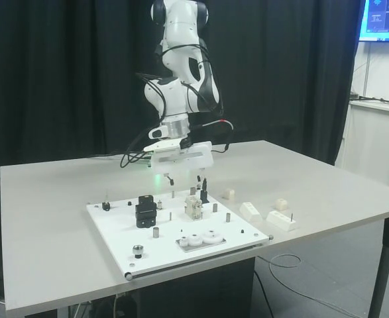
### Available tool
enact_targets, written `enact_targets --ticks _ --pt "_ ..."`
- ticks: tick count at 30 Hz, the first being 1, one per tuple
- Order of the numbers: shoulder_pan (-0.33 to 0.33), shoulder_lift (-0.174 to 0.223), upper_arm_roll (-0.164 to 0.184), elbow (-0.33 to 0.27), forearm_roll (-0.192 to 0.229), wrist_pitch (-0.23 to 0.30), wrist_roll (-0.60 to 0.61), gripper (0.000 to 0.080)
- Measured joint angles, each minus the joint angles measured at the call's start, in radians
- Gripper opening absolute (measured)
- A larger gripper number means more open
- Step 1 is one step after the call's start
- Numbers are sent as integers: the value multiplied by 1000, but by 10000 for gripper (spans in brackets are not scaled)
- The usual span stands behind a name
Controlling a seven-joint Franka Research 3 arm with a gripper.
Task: Pick round peg 1.
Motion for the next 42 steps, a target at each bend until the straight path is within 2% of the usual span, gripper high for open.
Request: enact_targets --ticks 12,22,42 --pt "-1 0 -5 2 -6 28 -7 800" --pt "-3 -3 -18 9 -30 38 -15 800" --pt "-8 -31 -43 22 -146 37 -21 800"
